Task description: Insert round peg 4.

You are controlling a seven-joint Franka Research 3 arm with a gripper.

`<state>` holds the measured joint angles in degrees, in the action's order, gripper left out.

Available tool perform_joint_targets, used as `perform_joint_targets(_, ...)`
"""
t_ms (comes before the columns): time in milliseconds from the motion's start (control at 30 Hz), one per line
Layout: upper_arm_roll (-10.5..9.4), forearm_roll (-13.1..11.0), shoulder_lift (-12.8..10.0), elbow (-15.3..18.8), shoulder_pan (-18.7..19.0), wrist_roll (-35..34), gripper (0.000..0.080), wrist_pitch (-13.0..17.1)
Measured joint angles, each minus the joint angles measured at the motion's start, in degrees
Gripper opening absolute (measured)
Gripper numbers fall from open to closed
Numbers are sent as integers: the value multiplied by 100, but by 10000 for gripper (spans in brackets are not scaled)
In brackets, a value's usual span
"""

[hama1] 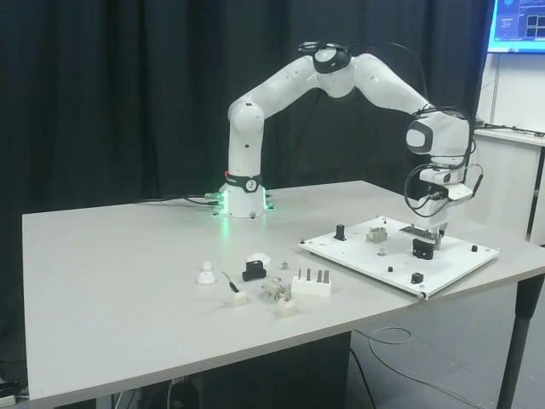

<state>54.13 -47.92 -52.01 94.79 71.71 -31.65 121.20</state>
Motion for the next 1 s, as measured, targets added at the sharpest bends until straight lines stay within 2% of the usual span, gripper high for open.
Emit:
perform_joint_targets(433, 3, 4, -5, -10, -4, 74, 144, -20)
perform_joint_targets(700, 70, 9, -6, -40, -7, 53, 144, -228)
perform_joint_targets(733, 84, 9, -5, -47, -7, 50, 299, -252)
perform_joint_targets(767, 96, 9, -5, -54, -7, 46, 299, -271)
perform_joint_targets(800, 109, 9, -5, -62, -7, 42, 607, -290)
perform_joint_targets(933, 157, 9, -5, -100, -9, 36, 607, -385)
perform_joint_targets(967, 170, 9, -5, -110, -9, 36, 752, -404)
perform_joint_targets(1000, 184, 9, -5, -121, -9, 36, 752, -429)
